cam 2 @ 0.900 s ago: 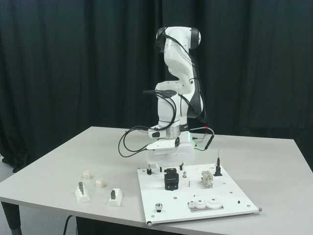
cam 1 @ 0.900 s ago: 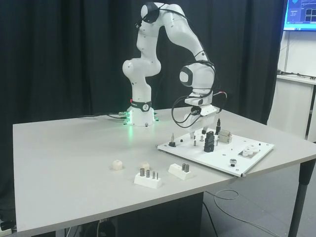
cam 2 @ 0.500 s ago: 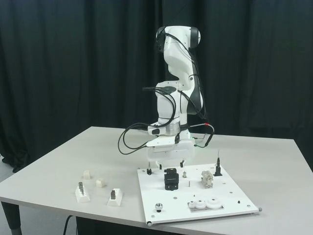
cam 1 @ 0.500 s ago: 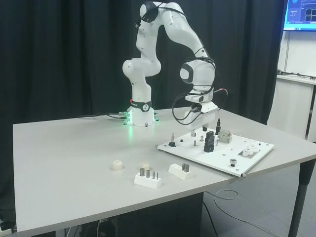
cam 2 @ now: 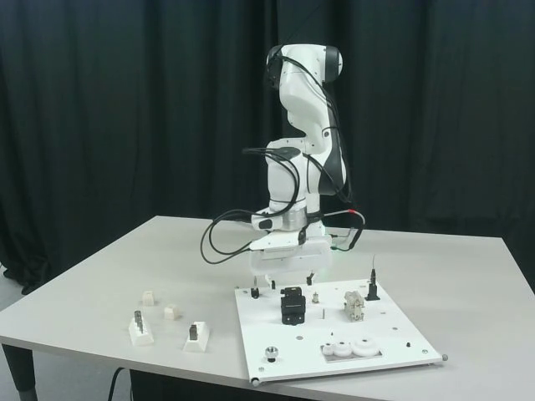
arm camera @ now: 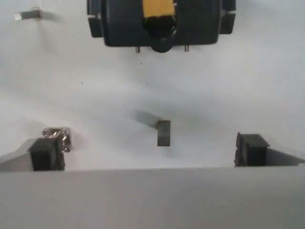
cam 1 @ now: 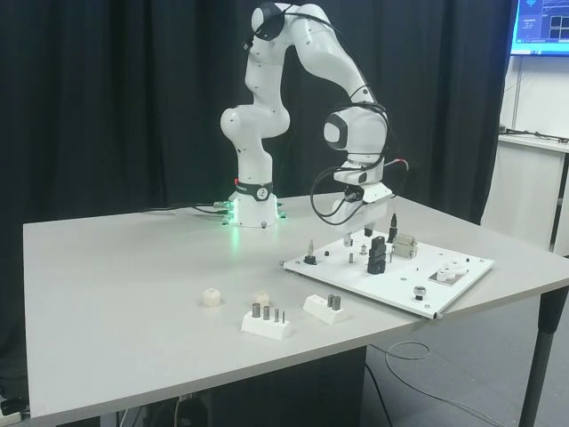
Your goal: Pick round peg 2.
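Observation:
My gripper (arm camera: 148, 150) hangs open a short way above the white board (arm camera: 95, 86), with nothing between its black fingertips (arm camera: 46, 152). A small grey peg (arm camera: 163, 132) stands upright on the board, below and between them. A shiny metal post (arm camera: 58, 136) stands close to one fingertip. In the room views the gripper (cam 1: 360, 216) (cam 2: 291, 280) hovers over the board's edge nearest the arm's base. A white holder (cam 1: 267, 322) (cam 2: 140, 327) with several upright pegs sits on the grey table, away from the gripper. I cannot tell which peg is round peg 2.
A black block (arm camera: 161, 21) (cam 1: 377, 254) stands on the board just beyond the gripper. The board (cam 2: 393, 347) also carries white gears (cam 2: 351, 348), a tall thin pin (cam 2: 372, 282) and a small socket (cam 2: 272, 352). A second white holder (cam 1: 325, 307) and two small white blocks (cam 1: 210, 297) lie on the table.
The gripper has risen a little from the board and stays open. Nothing on the board or table has moved.

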`<act>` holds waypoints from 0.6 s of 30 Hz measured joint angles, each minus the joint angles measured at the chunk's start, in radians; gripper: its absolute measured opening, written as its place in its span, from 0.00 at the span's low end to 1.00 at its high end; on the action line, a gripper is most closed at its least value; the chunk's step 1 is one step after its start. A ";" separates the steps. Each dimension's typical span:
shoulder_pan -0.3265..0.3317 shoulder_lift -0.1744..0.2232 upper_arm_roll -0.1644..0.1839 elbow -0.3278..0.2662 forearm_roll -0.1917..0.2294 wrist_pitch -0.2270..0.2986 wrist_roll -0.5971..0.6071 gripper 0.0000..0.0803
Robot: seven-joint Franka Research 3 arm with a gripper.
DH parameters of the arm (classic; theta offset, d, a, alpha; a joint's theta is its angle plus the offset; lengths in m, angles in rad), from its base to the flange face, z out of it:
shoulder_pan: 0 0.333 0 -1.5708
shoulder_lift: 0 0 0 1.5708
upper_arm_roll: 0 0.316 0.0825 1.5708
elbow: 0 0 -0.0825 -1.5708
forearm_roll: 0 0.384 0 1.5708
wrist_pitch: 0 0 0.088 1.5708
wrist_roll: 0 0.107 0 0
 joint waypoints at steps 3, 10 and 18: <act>0.000 0.000 -0.002 0.003 0.000 0.000 0.000 1.00; 0.000 0.000 -0.005 0.008 0.001 0.000 0.000 1.00; 0.000 0.000 -0.006 0.014 0.002 -0.001 0.000 1.00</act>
